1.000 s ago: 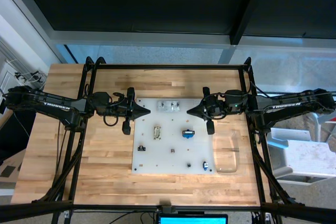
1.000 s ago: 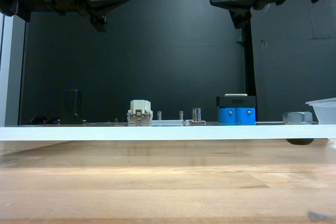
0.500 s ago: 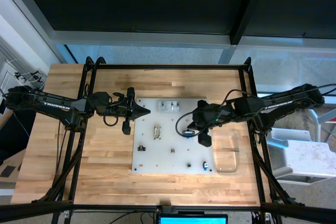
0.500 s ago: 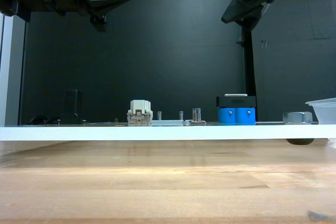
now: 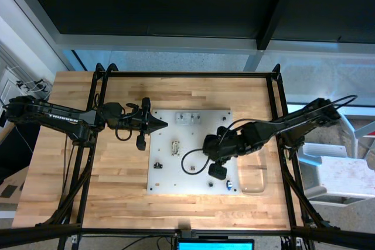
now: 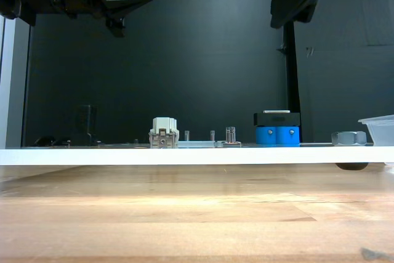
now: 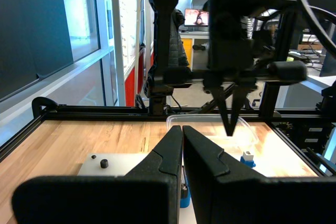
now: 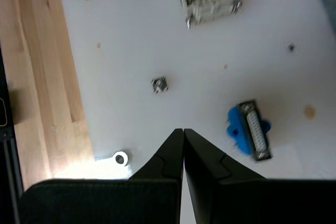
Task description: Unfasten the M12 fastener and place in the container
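Right tool (image 8: 182,131) above white board (image 5: 164,174), left tool (image 7: 182,128) at its left edge, both closed; M12 fastener (image 5: 229,185) seemingly axis-vertical, near-right.

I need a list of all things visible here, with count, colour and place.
table: one, light wood, under everything.
white board: one, white, table centre.
container: one, see-through, right of the board.
M12 fastener: one, silver, board's near right edge, outside the container.
blue block: one, blue with dark top, right of mid-board.
beige connector: one, beige, left of mid-board.
silver post: one, silver, mid-board.
left gripper: one, black, shut, above the board's left edge.
right gripper: one, black, shut, pointing down over the board.
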Controlling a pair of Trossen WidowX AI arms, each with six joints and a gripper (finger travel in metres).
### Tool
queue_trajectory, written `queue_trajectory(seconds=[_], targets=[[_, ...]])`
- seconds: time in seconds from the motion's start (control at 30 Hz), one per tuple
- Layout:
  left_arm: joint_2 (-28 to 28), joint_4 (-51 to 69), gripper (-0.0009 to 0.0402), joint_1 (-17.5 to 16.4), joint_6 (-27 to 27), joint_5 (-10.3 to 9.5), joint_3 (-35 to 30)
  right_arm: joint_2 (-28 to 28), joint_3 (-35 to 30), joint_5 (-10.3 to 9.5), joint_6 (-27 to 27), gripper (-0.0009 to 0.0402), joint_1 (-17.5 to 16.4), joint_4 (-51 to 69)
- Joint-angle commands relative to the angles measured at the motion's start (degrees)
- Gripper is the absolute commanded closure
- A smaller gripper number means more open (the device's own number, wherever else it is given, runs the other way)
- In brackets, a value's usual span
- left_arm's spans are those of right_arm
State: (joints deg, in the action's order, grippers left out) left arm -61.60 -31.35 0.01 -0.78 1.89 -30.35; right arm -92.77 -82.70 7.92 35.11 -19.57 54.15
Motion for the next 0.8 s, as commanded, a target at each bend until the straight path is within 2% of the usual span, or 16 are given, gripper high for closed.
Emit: queue_trajectory(seconds=[0.03,0.13,0.27,0.33,0.5,0.8], targets=[[0.00,0.00,0.0393,0.00,0.02,0.02,-0.02,-3.72,-4.26,-0.07,3.02,0.0393,-1.03,4.66],[0.00,0.00,0.0393,0.00,0.02,0.02,-0.02,-6.84,-7.63,-0.68,6.16,0.0393,-2.14,8.22],[0.00,0.00,0.0393,0.00,0.02,0.02,-0.02,-10.08,-10.86,-3.50,10.60,0.0393,-3.69,10.49],[0.00,0.00,0.0393,-0.02,0.02,0.02,-0.02,-11.21,-12.00,-3.93,12.68,0.0393,-4.52,10.88],[0.00,0.00,0.0393,0.00,0.02,0.02,-0.02,-13.46,-13.66,-6.58,16.48,0.0393,-6.01,11.13],[0.00,0.00,0.0393,0.00,0.02,0.02,-0.02,-15.61,-14.36,-6.73,20.02,0.0393,-7.63,11.61]])
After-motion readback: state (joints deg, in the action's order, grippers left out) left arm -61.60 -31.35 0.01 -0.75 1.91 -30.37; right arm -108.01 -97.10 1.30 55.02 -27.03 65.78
